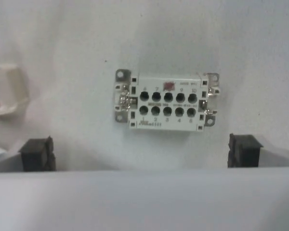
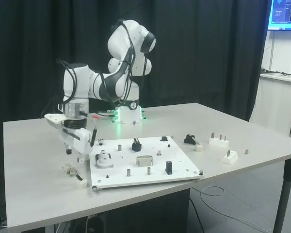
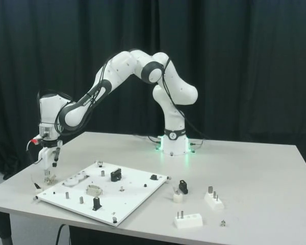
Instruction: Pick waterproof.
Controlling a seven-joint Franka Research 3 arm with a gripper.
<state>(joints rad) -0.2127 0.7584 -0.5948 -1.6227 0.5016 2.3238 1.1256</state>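
Note:
The waterproof connector [image 1: 166, 102] is a white rectangular block with two rows of round sockets and metal corner tabs. It lies flat on the grey table [image 2: 34, 145], just off the left edge of the white board [image 2: 140, 170]. My gripper [image 1: 139, 153] hovers above it, open, with the black fingertips [image 1: 37, 154] standing wide on either side and touching nothing. In the first room view the gripper [image 2: 73, 154] hangs a short way above the connector [image 2: 68, 169]. The second room view shows the gripper [image 3: 45, 164] over the connector [image 3: 49, 179] at the table's left end.
A small white block [image 1: 5, 91] lies close beside the connector, near the board's corner [image 2: 81, 183]. The board carries pegs, a black clamp [image 2: 136, 144] and a metal housing [image 2: 144, 160]. More white peg blocks [image 2: 218, 141] stand farther right.

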